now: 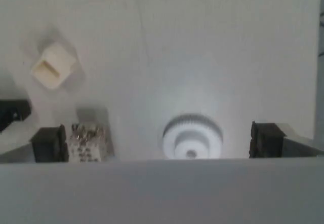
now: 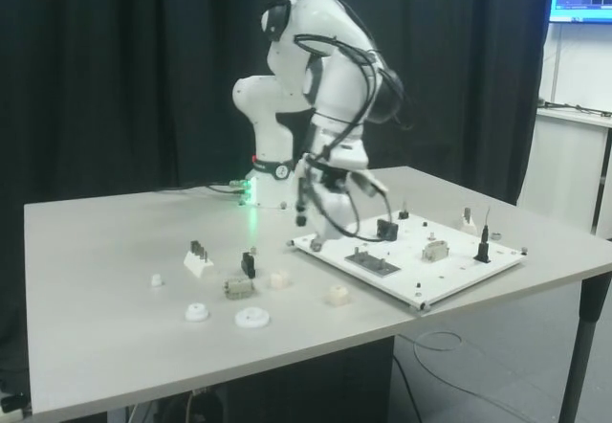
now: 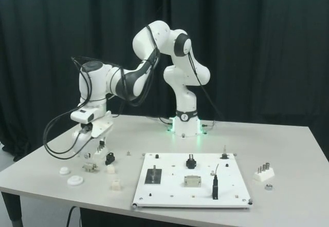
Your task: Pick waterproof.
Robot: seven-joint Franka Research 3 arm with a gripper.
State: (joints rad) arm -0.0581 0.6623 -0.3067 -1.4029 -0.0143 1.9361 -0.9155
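1. The tool [image 1: 157,142] [image 3: 85,134] has its two black fingers [image 1: 49,144] spread wide apart and holds nothing.
2. The tool hangs above a group of loose parts on the grey tabletop [image 2: 105,241], clear of the surface.
3. In the wrist view a large white gear [image 1: 192,138] [image 2: 251,319] lies flat between the fingers, touching neither.
4. A small grey connector [image 1: 88,143] [image 2: 236,289] with a metallic look sits just beside one finger, outside the gap.
5. A white squarish block [image 1: 53,67] with a slot in its face lies farther out, well apart from the gear.
6. The waterproof part cannot be told apart among these loose parts. All of them rest on the tabletop near its front edge, on the side away from the arm's base.
7. A black piece [image 2: 248,264] and a smaller white gear [image 2: 196,312] lie in the same group.
8. A white board [image 2: 449,275] carrying fittings lies beside the group along the same edge.
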